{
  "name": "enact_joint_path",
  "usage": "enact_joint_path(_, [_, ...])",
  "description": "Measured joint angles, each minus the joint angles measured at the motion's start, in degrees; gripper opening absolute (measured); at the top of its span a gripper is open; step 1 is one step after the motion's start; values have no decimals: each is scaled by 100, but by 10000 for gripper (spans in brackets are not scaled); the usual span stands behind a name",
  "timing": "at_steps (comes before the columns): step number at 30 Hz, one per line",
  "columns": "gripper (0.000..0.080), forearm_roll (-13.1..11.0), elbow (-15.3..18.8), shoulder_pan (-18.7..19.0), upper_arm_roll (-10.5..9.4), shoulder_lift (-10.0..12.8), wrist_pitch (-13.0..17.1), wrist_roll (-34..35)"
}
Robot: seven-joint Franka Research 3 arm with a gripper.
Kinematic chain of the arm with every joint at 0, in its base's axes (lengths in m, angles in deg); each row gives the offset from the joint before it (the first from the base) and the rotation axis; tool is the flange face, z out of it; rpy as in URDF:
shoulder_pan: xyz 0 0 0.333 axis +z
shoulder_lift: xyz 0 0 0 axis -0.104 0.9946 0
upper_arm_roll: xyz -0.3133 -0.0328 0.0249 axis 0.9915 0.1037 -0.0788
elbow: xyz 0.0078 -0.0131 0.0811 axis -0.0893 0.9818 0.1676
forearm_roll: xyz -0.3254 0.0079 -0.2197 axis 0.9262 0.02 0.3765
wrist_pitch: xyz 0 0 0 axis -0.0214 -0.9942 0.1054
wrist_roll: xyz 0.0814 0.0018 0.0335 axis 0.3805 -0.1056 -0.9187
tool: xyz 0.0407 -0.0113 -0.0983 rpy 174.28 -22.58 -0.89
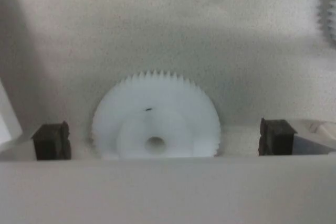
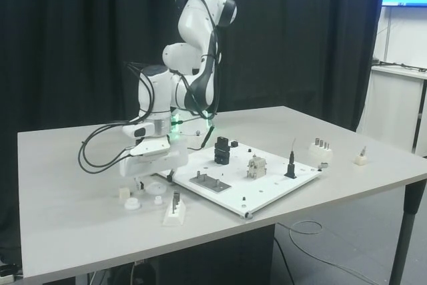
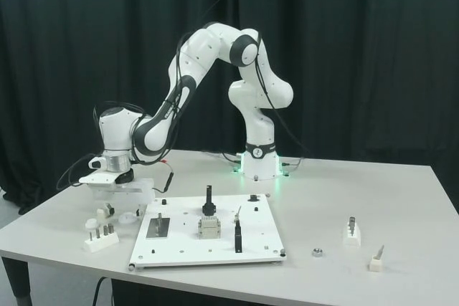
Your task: Pick large gear.
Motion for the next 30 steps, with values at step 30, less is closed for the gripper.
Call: enact_joint_path(30, [800, -184, -1, 6, -65, 240, 279, 456])
